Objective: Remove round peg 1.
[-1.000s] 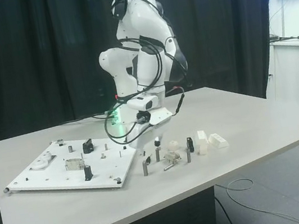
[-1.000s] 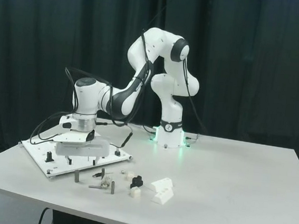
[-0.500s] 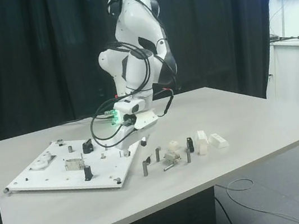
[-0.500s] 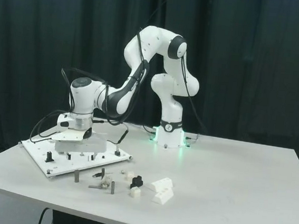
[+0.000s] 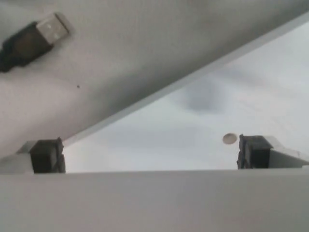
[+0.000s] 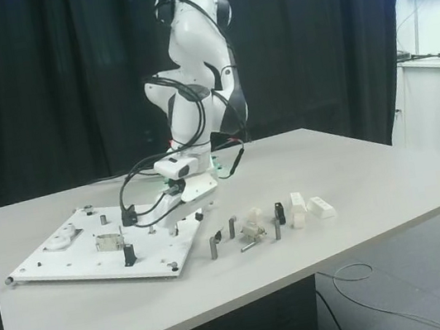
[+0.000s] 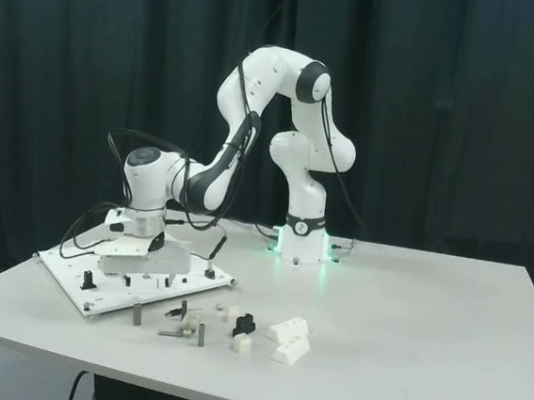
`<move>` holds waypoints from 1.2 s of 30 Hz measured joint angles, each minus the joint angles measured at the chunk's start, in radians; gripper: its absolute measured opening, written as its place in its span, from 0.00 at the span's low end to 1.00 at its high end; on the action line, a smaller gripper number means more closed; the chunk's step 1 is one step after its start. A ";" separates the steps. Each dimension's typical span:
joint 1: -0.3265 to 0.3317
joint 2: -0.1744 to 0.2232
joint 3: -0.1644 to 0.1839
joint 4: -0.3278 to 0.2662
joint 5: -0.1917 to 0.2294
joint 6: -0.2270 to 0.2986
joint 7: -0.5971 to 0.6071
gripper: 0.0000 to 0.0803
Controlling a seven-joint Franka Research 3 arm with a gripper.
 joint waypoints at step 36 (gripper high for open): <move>-0.010 -0.069 -0.016 -0.219 -0.011 0.183 0.000 1.00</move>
